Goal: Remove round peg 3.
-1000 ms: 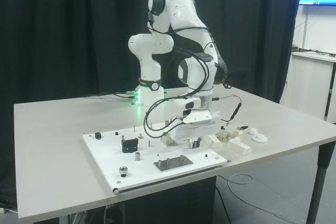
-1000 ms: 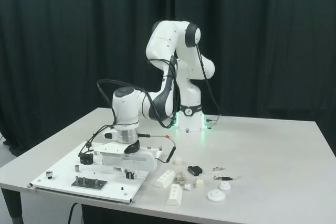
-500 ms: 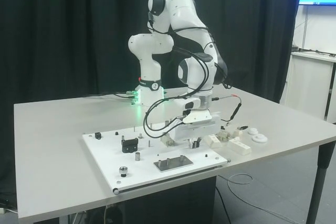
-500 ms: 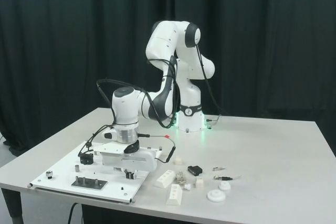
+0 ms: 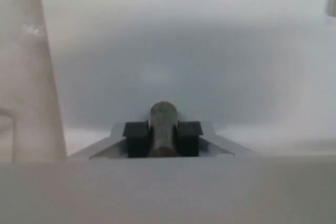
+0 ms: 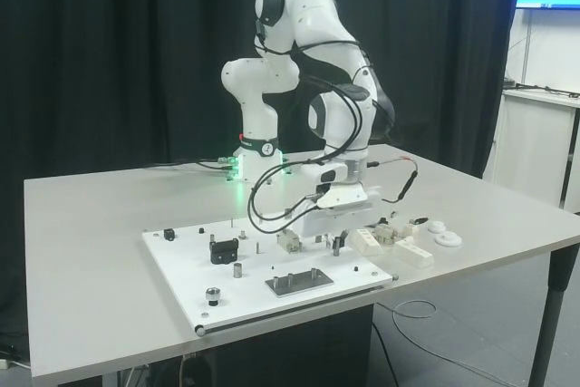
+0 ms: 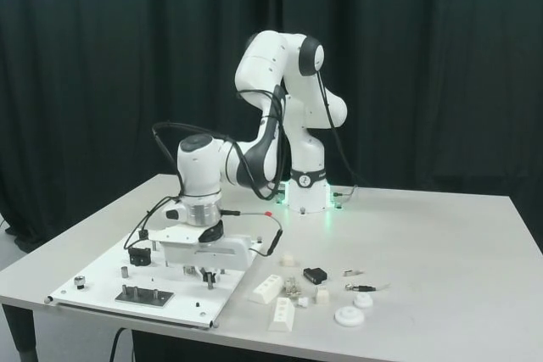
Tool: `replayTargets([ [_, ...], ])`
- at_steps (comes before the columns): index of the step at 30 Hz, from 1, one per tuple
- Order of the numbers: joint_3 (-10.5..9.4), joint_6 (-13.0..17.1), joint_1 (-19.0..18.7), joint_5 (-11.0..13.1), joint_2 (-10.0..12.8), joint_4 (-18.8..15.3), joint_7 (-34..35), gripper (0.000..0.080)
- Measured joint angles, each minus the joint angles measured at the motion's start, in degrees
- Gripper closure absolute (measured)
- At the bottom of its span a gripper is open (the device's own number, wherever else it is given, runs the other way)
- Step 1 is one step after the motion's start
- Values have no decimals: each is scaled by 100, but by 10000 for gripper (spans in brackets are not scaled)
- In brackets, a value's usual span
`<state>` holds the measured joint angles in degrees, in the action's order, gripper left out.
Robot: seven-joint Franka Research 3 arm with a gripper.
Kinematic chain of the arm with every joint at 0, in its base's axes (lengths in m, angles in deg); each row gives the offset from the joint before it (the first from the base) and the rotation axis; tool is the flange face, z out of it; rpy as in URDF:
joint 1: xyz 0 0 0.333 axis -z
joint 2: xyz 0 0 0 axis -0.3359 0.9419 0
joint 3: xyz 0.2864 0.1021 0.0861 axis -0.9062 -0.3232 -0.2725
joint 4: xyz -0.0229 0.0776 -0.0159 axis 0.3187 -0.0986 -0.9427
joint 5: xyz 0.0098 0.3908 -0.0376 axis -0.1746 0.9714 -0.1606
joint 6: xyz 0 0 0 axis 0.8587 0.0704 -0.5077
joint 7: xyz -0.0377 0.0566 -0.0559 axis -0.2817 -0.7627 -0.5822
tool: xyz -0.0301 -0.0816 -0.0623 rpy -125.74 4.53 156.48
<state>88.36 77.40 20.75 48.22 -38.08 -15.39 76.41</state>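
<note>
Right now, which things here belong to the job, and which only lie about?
Job:
- round peg, clamped in the tool
- white board

Lying about:
- white blocks
- white discs
- grey plate

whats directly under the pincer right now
The pincer is shut on a round peg, held between its black pads. Below that is the white board, with the peg lifted off it. The hole it came from is not visible.
</note>
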Motion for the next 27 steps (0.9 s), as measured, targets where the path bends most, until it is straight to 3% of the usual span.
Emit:
replayTargets([
  [12,77,-520,-12,-3,-214,163,-110,690],
  [27,80,-562,-13,-3,-328,164,-131,690],
])
